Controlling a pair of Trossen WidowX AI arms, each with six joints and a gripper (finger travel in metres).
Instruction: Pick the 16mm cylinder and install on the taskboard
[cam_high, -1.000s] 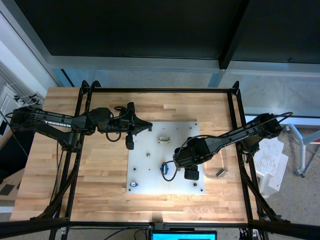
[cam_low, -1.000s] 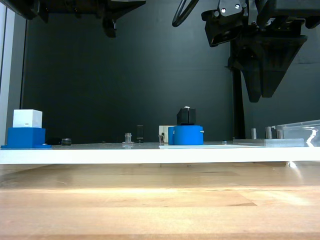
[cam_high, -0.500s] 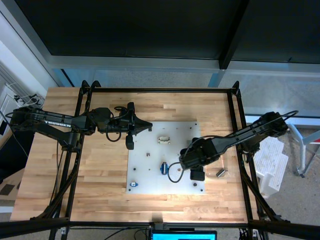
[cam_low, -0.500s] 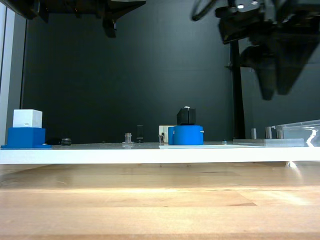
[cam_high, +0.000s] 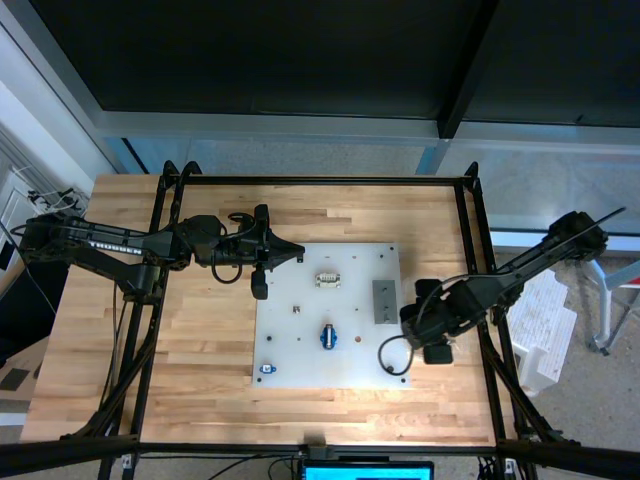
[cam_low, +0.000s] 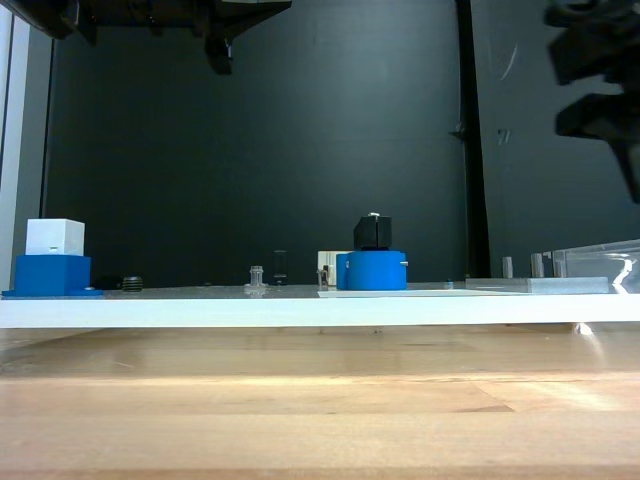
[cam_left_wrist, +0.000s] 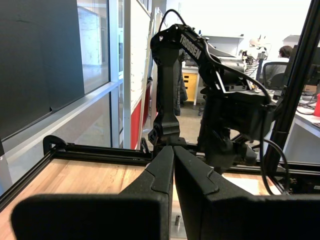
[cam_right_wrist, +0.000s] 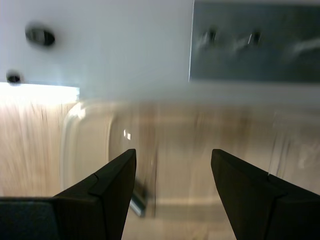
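Now we see the right pincer (cam_right_wrist: 172, 156) hanging, fingers apart, over the clear tray (cam_right_wrist: 67, 135) beside the right edge of the taskboard (cam_high: 300, 345), with the 16mm cylinder (cam_right_wrist: 138, 202) lying in that tray next to one finger. Our left pincer (cam_left_wrist: 173, 150) is closed, high above the board's far left corner.

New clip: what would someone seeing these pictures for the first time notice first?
The right gripper, fingers open, hangs over the clear tray beside the right edge of the taskboard. A small grey peg, probably the 16mm cylinder, lies in the tray beneath it. The left gripper is shut, raised above the board's left edge.
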